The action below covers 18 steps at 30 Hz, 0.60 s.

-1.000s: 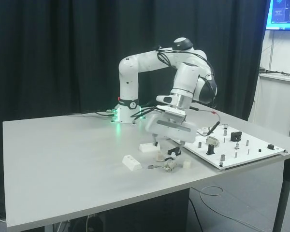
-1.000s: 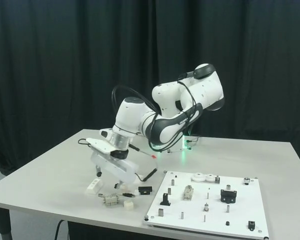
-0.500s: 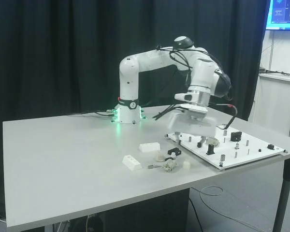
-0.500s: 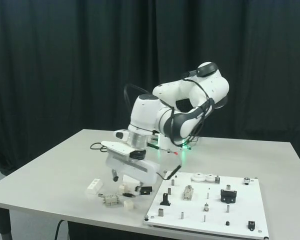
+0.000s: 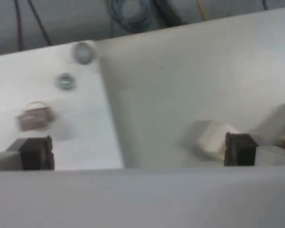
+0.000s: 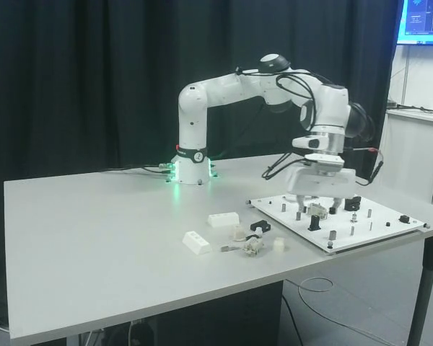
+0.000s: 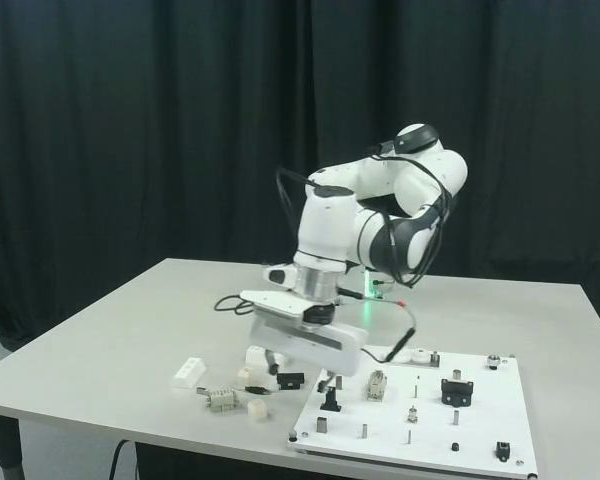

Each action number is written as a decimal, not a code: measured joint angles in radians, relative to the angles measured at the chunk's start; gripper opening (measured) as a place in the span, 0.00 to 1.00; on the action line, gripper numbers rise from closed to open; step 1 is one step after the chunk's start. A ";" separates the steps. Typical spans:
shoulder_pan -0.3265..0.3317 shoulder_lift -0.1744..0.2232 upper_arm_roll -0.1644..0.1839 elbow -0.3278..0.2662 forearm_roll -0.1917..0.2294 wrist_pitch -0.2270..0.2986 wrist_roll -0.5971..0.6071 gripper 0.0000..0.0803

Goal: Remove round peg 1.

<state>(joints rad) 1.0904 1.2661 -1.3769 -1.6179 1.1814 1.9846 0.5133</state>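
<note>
A white robot arm (image 6: pixel 231 83) on a grey table (image 6: pixel 94 223) holds its two-fingered gripper (image 7: pixel 298 372) low over the near edge of a flat white assembly board (image 7: pixel 475 425). The black fingertips (image 5: pixel 37 153) stand wide apart with nothing between them. Several small grey round pegs (image 7: pixel 362 431) stand upright in the board; which is peg 1 cannot be told. Small white blocks (image 6: pixel 196 242) lie on the table just beside the board.
</note>
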 joint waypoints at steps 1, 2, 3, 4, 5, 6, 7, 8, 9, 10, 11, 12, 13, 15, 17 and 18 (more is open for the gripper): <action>0.000 0.000 0.001 0.010 0.000 -0.008 0.010 1.00; -0.001 0.000 0.002 0.020 0.000 -0.016 0.019 1.00; -0.001 0.000 0.004 0.030 0.000 -0.024 0.028 1.00; -0.002 0.000 0.006 0.040 0.000 -0.032 0.036 1.00; -0.003 0.000 0.008 0.050 0.000 -0.038 0.045 1.00; -0.004 0.000 0.010 0.061 0.000 -0.046 0.055 1.00; -0.005 0.000 0.012 0.070 0.000 -0.054 0.065 1.00; -0.006 0.000 0.014 0.081 0.000 -0.061 0.077 1.00; -0.007 0.000 0.017 0.091 0.000 -0.069 0.088 1.00; -0.008 0.000 0.019 0.101 0.000 -0.075 0.099 1.00; -0.009 0.000 0.022 0.112 -0.001 -0.081 0.110 1.00; -0.010 0.000 0.025 0.121 -0.001 -0.088 0.119 1.00; -0.011 0.000 0.028 0.131 -0.001 -0.094 0.130 1.00; -0.012 0.000 0.034 0.149 -0.002 -0.104 0.154 1.00; -0.013 0.000 0.040 0.167 -0.003 -0.112 0.178 1.00; -0.014 0.000 0.044 0.176 -0.003 -0.115 0.188 1.00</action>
<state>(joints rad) 1.0765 1.2665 -1.3326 -1.4424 1.1783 1.8695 0.7014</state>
